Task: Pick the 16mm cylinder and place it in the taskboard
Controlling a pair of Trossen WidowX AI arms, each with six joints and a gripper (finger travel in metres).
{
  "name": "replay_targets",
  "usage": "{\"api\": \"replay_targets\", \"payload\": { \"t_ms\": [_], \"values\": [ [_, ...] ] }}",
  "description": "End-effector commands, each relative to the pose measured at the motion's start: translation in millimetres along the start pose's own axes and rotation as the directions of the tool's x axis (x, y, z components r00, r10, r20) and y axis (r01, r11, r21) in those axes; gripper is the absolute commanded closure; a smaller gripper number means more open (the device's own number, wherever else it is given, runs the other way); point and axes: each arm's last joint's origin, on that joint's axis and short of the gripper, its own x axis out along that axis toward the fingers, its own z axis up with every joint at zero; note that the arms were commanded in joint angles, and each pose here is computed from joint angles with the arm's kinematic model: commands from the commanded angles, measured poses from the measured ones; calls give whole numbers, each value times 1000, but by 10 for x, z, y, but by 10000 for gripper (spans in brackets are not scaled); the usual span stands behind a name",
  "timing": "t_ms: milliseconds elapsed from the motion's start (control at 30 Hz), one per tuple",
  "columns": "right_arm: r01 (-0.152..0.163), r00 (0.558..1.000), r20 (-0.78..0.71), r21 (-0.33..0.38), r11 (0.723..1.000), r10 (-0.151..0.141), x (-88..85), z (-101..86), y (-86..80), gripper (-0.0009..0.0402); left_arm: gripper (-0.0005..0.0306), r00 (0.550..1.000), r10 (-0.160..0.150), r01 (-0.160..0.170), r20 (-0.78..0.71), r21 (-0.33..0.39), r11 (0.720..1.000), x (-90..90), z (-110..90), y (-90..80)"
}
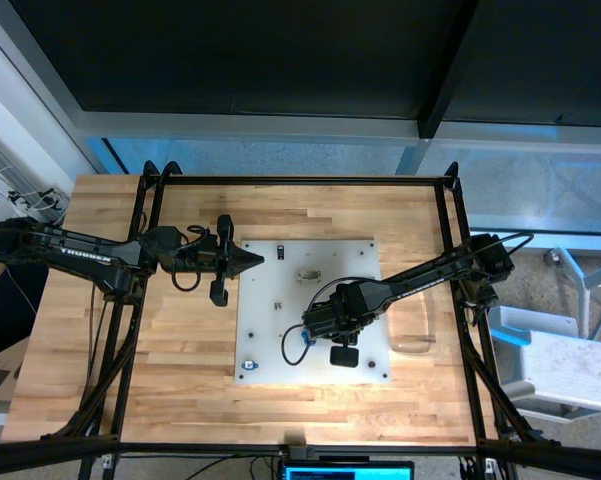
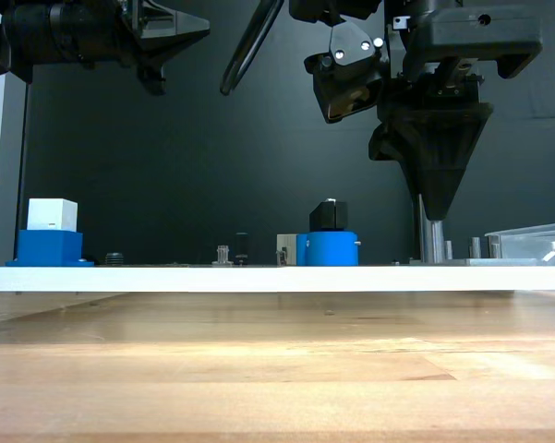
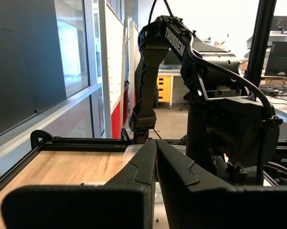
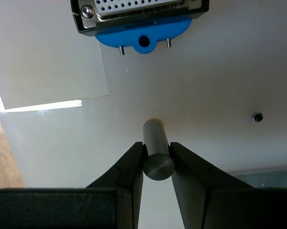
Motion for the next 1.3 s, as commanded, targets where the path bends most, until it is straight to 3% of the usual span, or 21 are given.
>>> {"api": "replay_targets", "payload": {
  "t_ms": [33,1300],
  "values": [
    [1,1000,0,0,1000,-1,2,-3,-2,359,300,1000,0,0,0,0,1000,0,0,0],
    [-9,1000,22,0,1000,9,200,-31,-11,359,300,1000,0,0,0,0,1000,0,0,1]
  ]
}}
